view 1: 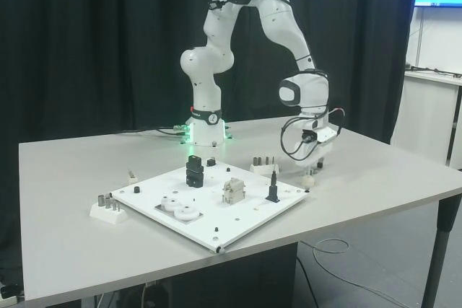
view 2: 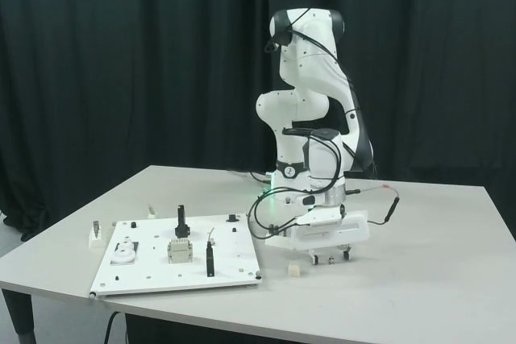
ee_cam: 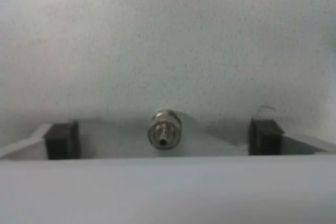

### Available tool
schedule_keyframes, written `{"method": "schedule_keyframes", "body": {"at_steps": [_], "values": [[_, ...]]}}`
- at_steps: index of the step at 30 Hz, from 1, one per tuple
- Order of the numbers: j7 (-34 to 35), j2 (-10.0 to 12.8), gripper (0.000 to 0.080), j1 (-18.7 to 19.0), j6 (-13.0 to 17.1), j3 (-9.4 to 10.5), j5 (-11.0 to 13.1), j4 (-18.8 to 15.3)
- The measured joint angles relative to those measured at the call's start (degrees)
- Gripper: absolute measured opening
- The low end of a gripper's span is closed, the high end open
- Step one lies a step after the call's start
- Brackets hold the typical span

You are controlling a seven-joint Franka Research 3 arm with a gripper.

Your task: Pick BNC.

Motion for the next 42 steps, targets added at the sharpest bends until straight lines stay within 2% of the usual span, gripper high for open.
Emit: {"method": "schedule_keyframes", "body": {"at_steps": [2,3,9,10,16,28,31,35,42], "values": [[0.00,-0.39,0.0340,-0.02,-0.46,0.00,0.01,0.00],[0.00,-0.64,0.0759,-0.03,-0.80,0.00,0.03,0.00],[0.15,-2.29,0.0759,-0.09,-3.02,-0.01,0.19,0.00],[0.22,-2.58,0.0791,-0.10,-3.37,-0.01,0.26,-0.01],[1.25,-3.94,0.0798,-0.13,-5.16,-0.09,0.36,-0.01],[5.72,-4.90,0.0800,-0.13,-6.05,-0.20,0.59,-0.04],[9.17,-4.99,0.0800,-0.13,-6.05,-0.23,1.17,-0.04],[17.97,-5.05,0.0800,-0.13,-5.89,-0.34,2.23,-0.04],[30.22,-5.05,0.0800,-0.12,-4.70,-0.38,2.29,-0.17]]}}
